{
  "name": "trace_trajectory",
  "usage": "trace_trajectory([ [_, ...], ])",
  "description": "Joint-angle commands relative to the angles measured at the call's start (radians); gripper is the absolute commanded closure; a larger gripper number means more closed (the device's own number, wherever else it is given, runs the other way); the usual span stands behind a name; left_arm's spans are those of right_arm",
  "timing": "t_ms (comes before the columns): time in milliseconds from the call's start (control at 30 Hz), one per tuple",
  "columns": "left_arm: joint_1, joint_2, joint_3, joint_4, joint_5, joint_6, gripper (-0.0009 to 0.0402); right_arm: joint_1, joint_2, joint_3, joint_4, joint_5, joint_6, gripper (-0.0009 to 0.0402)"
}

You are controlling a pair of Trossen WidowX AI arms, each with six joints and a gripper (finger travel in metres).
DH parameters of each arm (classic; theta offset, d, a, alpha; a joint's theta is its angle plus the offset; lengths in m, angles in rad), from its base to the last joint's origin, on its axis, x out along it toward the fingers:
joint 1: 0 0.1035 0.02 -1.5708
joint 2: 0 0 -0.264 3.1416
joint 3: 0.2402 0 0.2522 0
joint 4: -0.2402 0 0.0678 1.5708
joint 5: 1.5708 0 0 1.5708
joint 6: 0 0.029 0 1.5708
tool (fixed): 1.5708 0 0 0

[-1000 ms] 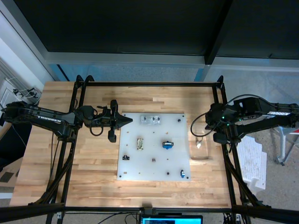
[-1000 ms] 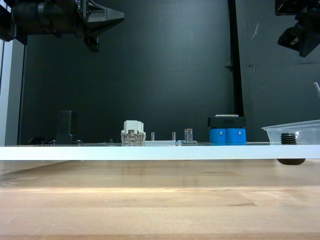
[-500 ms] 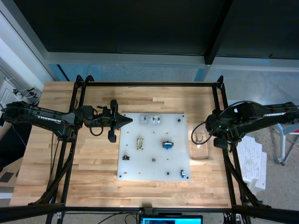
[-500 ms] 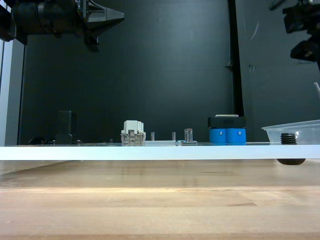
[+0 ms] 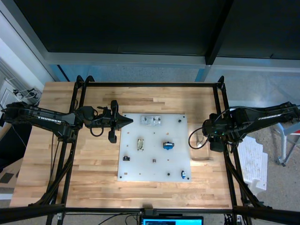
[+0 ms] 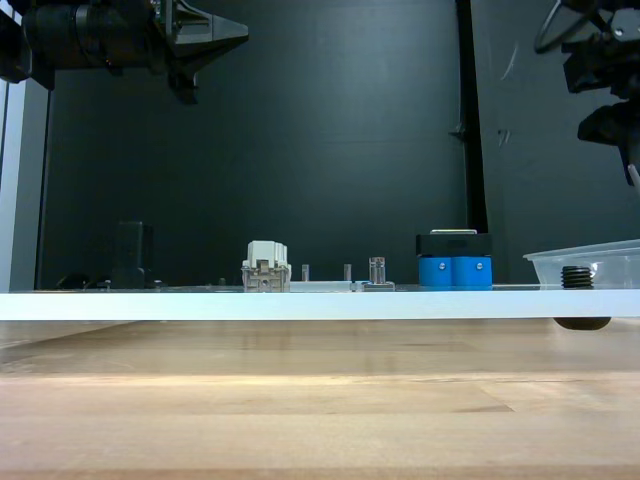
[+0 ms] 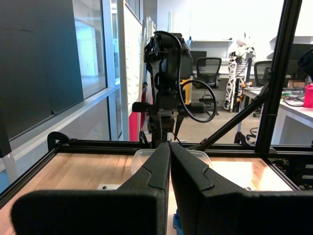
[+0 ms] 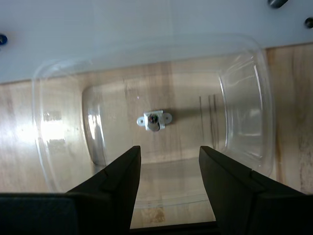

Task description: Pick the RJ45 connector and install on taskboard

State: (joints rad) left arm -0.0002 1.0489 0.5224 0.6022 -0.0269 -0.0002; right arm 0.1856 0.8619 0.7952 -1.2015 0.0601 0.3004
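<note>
Hanging over the clear tray (image 8: 247, 93), the right pincer (image 8: 168, 155) had its fingers apart, and the RJ45 connector (image 8: 154, 120) lay on the tray floor below the gap (touched by neither finger). The left pincer (image 5: 127, 121), fingers together, hovered above the taskboard (image 5: 152, 161) edge on the table (image 5: 70, 178).

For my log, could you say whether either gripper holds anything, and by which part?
Nothing is held. The right gripper hangs open over the RJ45 connector in the tray; the left gripper, shut and empty, hovers at the taskboard edge.
</note>
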Motion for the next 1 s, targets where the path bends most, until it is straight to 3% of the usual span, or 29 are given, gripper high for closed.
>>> trace_trajectory([
  [33,0.000,0.000,0.000,0.000,0.000,0.000,0.0393,0.015,0.000,-0.031,0.045,0.000,-0.003,0.0226],
  [433,0.000,0.000,0.000,0.000,0.000,0.000,0.0393,0.057,0.039,-0.126,0.174,0.002,-0.003,0.0228],
  [567,0.000,0.000,0.000,0.000,0.000,0.000,0.0393,0.059,0.062,-0.128,0.179,0.030,-0.021,0.0229],
  [1000,0.000,0.000,0.000,0.000,0.000,0.000,0.0393,0.064,0.138,-0.134,0.197,0.026,-0.021,0.0228],
])
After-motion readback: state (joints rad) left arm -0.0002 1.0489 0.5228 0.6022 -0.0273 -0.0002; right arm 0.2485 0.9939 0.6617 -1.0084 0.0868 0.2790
